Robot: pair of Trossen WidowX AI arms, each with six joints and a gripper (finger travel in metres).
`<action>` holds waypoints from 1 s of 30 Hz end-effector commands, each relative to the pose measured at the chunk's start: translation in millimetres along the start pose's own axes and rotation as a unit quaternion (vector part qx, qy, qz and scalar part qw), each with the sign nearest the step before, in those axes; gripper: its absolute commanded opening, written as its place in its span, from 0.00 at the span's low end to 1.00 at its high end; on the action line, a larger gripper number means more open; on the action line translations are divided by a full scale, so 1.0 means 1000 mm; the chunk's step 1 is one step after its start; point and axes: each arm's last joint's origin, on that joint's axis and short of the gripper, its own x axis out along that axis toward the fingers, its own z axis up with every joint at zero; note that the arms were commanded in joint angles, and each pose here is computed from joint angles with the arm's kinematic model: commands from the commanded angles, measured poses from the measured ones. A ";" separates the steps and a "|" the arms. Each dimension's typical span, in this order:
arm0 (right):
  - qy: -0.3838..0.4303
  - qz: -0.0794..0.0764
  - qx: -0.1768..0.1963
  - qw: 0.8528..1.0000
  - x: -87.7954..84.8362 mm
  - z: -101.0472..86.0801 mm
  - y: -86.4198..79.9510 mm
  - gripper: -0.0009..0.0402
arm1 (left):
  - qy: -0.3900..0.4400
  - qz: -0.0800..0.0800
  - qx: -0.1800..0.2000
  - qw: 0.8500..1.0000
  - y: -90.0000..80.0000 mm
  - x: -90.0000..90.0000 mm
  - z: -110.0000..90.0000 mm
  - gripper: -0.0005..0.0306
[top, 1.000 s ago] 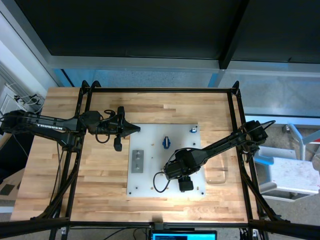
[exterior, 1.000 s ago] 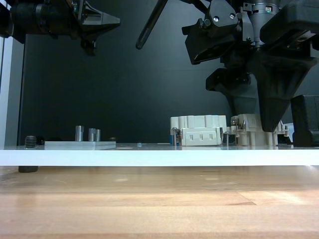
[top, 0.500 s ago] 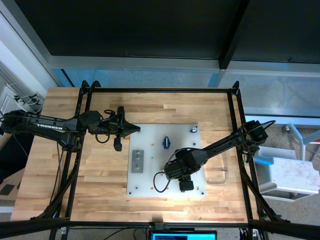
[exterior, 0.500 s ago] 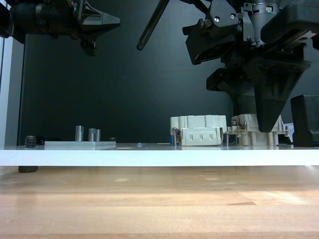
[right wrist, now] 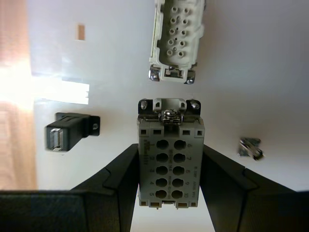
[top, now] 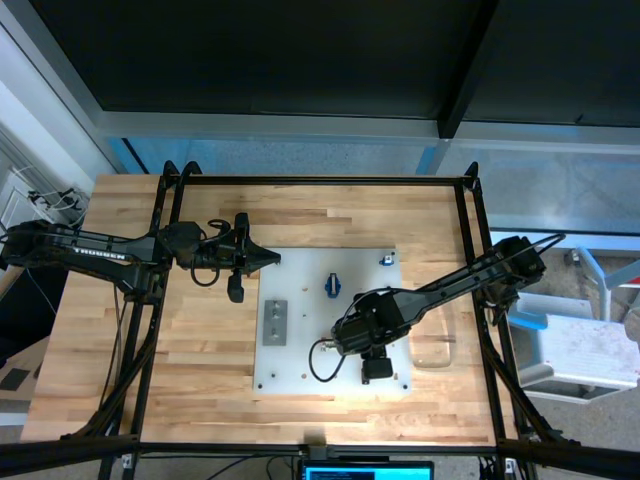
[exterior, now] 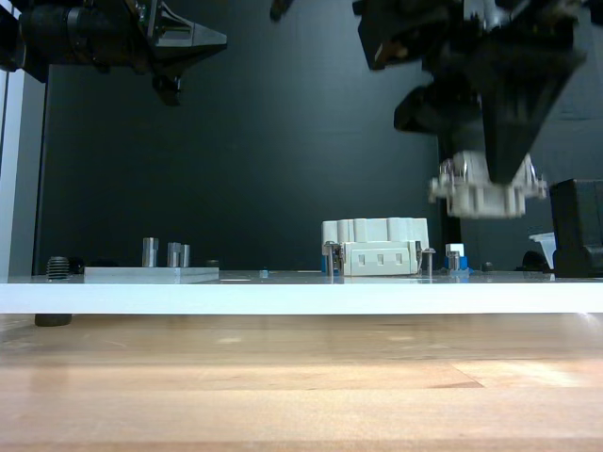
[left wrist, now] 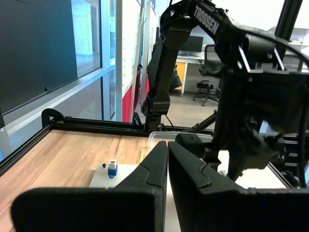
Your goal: Pick the HAN10E connector and install in the HAN10E hub
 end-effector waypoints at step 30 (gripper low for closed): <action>0.002 0.010 0.028 1.000 -0.014 0.026 -0.002 0.08 | 0.000 0.000 0.000 1.000 0.000 0.000 0.000 0.02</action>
